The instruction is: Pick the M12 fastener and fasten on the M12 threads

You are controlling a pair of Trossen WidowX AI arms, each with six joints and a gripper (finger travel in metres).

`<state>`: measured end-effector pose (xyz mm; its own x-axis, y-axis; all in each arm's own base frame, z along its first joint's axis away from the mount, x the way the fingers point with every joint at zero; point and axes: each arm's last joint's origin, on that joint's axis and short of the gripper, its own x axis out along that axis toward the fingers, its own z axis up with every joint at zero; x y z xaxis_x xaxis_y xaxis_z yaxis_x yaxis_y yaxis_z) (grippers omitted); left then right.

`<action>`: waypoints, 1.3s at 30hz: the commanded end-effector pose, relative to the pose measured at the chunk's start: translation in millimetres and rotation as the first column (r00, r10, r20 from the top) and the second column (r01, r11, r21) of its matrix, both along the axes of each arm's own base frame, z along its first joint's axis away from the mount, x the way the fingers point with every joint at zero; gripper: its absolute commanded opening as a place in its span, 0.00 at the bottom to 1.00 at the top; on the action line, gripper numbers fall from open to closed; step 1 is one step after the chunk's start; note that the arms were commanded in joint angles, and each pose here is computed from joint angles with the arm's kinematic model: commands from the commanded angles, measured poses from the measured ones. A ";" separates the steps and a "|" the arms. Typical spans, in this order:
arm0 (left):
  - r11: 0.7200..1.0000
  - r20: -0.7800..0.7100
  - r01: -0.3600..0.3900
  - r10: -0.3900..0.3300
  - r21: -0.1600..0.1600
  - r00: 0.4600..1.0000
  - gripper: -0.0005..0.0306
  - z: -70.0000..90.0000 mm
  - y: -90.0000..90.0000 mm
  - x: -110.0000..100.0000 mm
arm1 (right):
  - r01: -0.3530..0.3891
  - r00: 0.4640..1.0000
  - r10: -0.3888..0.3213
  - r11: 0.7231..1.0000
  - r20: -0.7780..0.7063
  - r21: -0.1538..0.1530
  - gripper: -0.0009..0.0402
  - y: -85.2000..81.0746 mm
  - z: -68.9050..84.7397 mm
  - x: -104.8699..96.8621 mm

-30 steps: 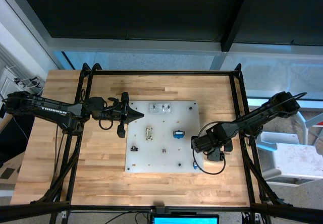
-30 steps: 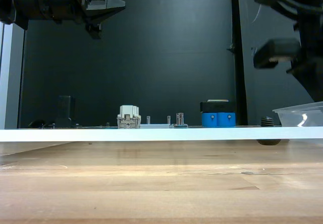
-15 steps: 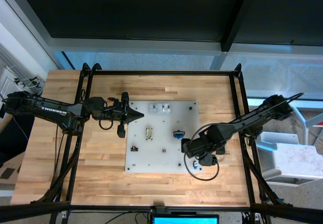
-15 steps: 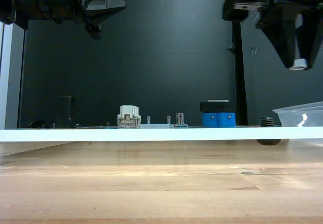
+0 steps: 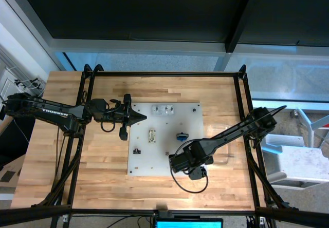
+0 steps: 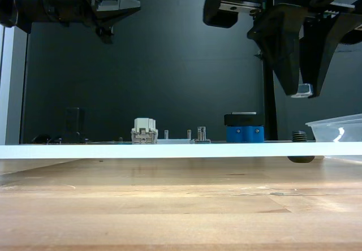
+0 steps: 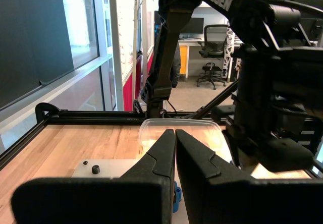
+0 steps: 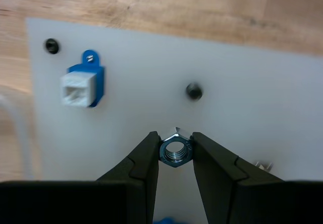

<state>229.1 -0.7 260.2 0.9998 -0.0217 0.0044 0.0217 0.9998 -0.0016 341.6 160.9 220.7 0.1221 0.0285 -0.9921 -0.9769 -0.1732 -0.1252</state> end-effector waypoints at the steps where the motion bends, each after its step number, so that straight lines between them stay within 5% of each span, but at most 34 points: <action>1: 1.000 0.000 0.000 0.000 0.000 1.000 0.02 0.0 0.0 0.1 | -0.026 1.000 0.026 1.000 -0.003 0.012 0.13 5.6 -4.9 6.7; 4: 1.000 0.000 0.000 0.000 0.000 1.000 0.02 0.0 0.1 0.1 | -0.031 0.999 0.032 0.999 -0.005 0.028 0.13 9.2 -7.5 10.4; 22: 1.000 0.000 0.000 0.000 0.000 1.000 0.02 0.0 0.0 0.1 | -0.045 0.999 0.045 0.999 -0.019 0.016 0.13 13.1 -36.3 21.3; 39: 1.000 0.000 0.000 0.000 0.000 1.000 0.02 -0.1 0.1 0.1 | -0.041 0.999 0.041 0.999 -0.026 0.013 0.13 12.1 -40.9 21.2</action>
<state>229.1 -0.7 260.2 0.9998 -0.0217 0.0044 0.0218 0.9998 -0.0020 362.6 173.0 180.9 0.0947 0.0475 -0.9944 -0.9716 -0.2131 -0.1027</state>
